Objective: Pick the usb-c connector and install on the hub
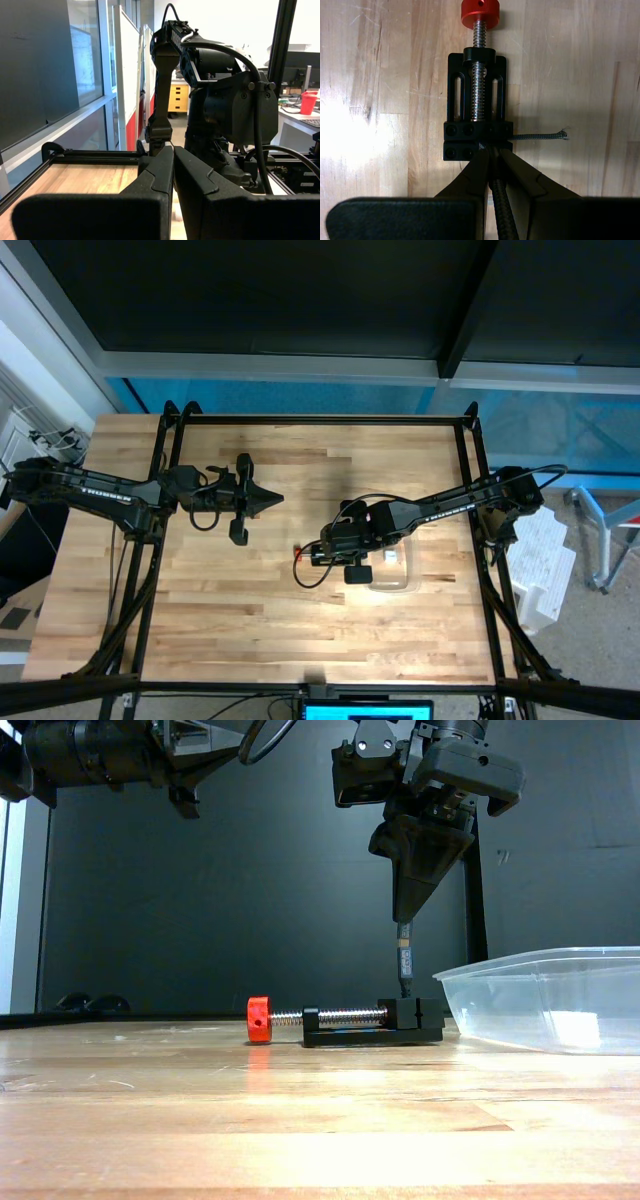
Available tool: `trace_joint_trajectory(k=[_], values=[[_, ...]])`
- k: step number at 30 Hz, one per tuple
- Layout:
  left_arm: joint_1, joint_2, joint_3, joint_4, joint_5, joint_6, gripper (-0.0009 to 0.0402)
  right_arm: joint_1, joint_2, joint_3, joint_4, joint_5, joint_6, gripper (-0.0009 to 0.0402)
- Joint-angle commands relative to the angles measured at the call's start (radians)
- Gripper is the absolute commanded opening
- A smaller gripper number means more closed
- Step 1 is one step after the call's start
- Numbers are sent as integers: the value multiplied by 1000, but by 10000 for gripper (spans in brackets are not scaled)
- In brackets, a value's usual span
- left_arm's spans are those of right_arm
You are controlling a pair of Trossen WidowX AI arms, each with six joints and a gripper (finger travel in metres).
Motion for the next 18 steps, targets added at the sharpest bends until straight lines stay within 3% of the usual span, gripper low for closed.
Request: trace_joint_trajectory(k=[1, 4, 18], values=[[0, 0, 0, 1, 0, 0, 0, 0, 0, -5, -2, -5, 4, 0], [0, 0, 0, 0, 0, 0, 0, 0, 0, -6, -1, -21, 11, 0], [0, 0, 0, 1, 0, 0, 0, 0, 0, -28, 34, -19, 11, 0]])
